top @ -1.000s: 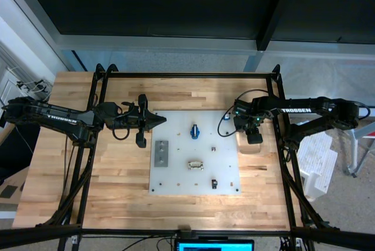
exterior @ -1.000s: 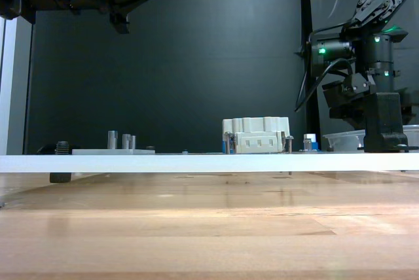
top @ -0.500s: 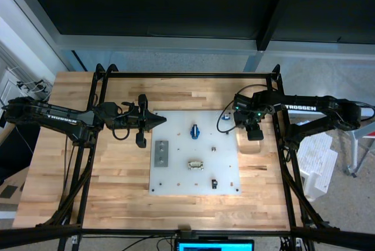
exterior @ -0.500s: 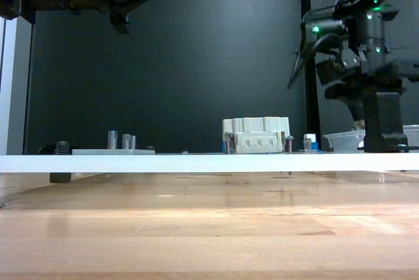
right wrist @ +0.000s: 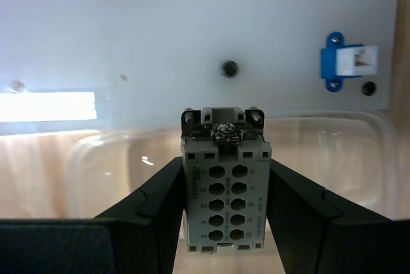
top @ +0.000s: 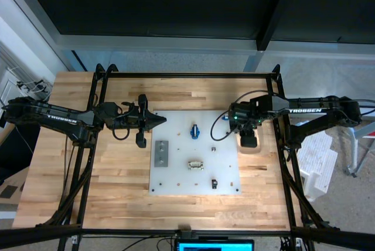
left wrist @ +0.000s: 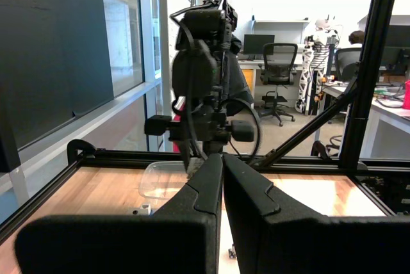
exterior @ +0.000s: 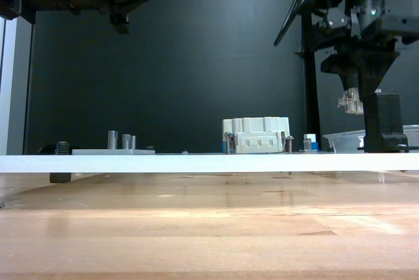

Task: Pick the HAN10E connector and install on the hub

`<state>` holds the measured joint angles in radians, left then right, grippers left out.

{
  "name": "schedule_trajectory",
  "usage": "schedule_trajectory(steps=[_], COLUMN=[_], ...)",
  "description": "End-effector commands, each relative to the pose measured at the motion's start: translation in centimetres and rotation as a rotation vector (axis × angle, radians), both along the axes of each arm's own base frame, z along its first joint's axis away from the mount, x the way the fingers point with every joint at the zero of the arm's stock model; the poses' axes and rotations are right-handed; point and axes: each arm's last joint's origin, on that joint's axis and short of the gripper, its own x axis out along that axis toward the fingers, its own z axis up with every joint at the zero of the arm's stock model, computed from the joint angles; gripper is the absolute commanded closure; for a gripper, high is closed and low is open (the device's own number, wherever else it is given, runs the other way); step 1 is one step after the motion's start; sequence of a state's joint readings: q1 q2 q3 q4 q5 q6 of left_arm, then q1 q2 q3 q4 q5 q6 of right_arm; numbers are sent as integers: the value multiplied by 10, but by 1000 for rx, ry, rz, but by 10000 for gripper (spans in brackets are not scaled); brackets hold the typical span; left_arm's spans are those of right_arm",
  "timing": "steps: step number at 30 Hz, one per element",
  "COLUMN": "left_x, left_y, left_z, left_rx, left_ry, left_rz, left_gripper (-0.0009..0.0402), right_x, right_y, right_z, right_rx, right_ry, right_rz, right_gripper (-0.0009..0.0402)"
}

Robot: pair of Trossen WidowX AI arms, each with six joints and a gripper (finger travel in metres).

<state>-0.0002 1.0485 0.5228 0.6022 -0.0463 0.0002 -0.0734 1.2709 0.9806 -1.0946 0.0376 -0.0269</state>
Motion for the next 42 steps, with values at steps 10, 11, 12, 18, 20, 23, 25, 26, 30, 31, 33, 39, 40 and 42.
schedule_trajectory(steps=[10, 11, 12, 18, 20, 23, 25, 26, 30, 31, 33, 39, 40, 42], left_x=[0, 0, 0, 0, 0, 0, 0, 0, 0, 0, 0, 0, 0, 0], left_y=[0, 0, 0, 0, 0, 0, 0, 0, 0, 0, 0, 0, 0, 0], left_z=[0, 0, 0, 0, 0, 0, 0, 0, 0, 0, 0, 0, 0, 0], left_rx=[0, 0, 0, 0, 0, 0, 0, 0, 0, 0, 0, 0, 0, 0], left_ry=[0, 0, 0, 0, 0, 0, 0, 0, 0, 0, 0, 0, 0, 0], left_rz=[0, 0, 0, 0, 0, 0, 0, 0, 0, 0, 0, 0, 0, 0], left_gripper=[393, 393, 393, 393, 393, 393, 393, 393, 393, 393, 393, 393, 393, 393], right_x=[36, 41, 46, 77, 87, 104, 115, 120, 137, 141, 147, 166, 169, 175], right_y=[51, 56, 60, 85, 90, 96, 101, 103, 112, 114, 117, 126, 127, 128], right_z=[10, 10, 11, 11, 12, 12, 11, 12, 13, 12, 11, 7, 5, 2], right_rx=[33, 35, 37, 40, 41, 41, 39, 41, 40, 39, 37, 36, 37, 35], right_ry=[33, 33, 32, 40, 41, 42, 50, 47, 49, 52, 61, 63, 63, 64], right_rz=[-32, -32, -32, 3, 6, 9, 3, 3, 15, 18, 20, 28, 29, 35], right_gripper=[329, 329, 329, 329, 329, 329, 329, 329, 329, 329, 329, 329, 329, 329])
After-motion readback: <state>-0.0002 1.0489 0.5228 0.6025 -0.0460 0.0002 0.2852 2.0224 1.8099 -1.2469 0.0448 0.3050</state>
